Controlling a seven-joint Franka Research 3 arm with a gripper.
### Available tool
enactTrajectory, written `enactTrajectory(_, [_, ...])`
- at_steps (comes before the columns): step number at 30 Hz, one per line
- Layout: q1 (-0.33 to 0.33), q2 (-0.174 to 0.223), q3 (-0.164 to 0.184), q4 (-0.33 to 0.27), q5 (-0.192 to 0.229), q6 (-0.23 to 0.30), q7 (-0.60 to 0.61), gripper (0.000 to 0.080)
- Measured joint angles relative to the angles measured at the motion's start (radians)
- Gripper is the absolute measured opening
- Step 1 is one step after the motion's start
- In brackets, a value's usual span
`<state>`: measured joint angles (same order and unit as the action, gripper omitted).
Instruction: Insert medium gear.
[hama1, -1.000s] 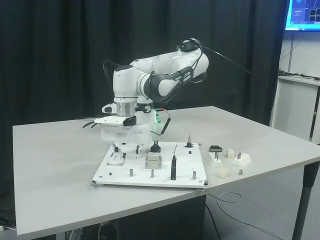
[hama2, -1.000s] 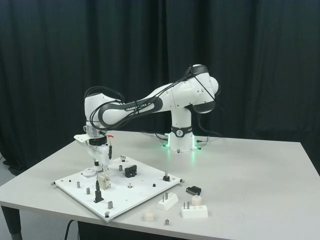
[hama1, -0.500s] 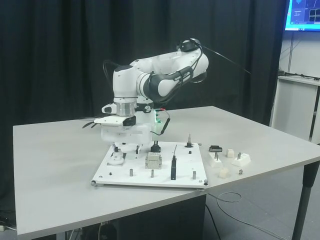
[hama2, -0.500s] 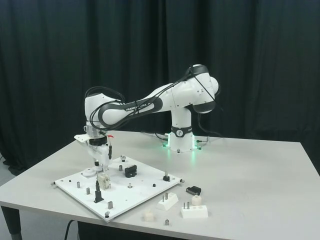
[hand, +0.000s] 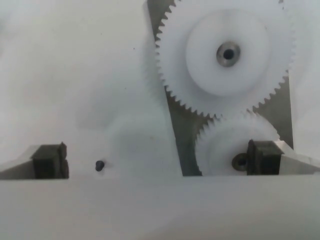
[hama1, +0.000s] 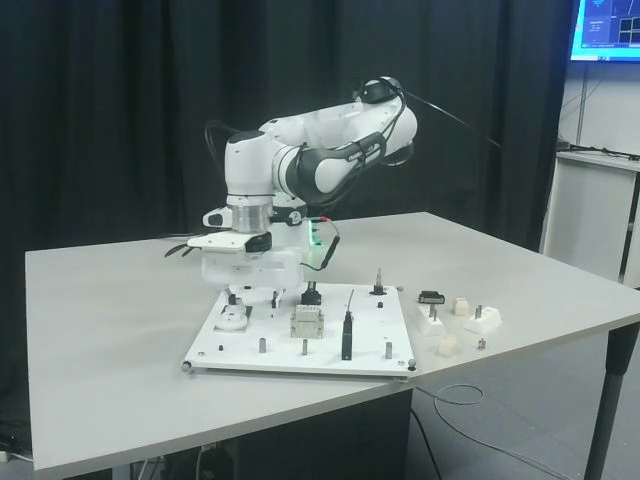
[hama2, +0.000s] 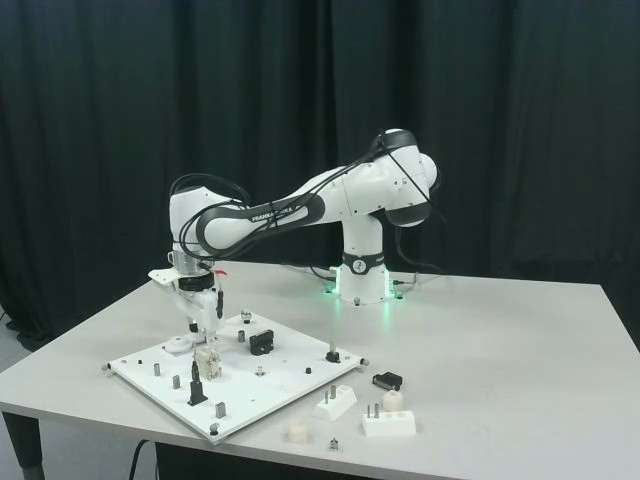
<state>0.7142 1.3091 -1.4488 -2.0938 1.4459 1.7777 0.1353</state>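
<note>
Jaws (hama1: 252, 297) sat low over the left far corner of the white board (hama1: 330, 352), fingers apart, gripping nothing. Wrist view: the medium gear (hand: 234, 145) was seated on its peg, teeth meshed with the large gear (hand: 226, 55), one finger pad (hand: 264, 157) just over its hub, the other pad (hand: 49, 161) well apart above bare board. Right of the board on the grey tabletop (hama1: 100, 330): small white blocks (hama1: 480, 318) and a black part (hama1: 432, 297).
</note>
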Motion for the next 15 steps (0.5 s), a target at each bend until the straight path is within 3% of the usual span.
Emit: enactTrajectory(15, [-0.002, 0.000, 0.001, -0.001, 0.013, 0.004, 0.000, 0.0800])
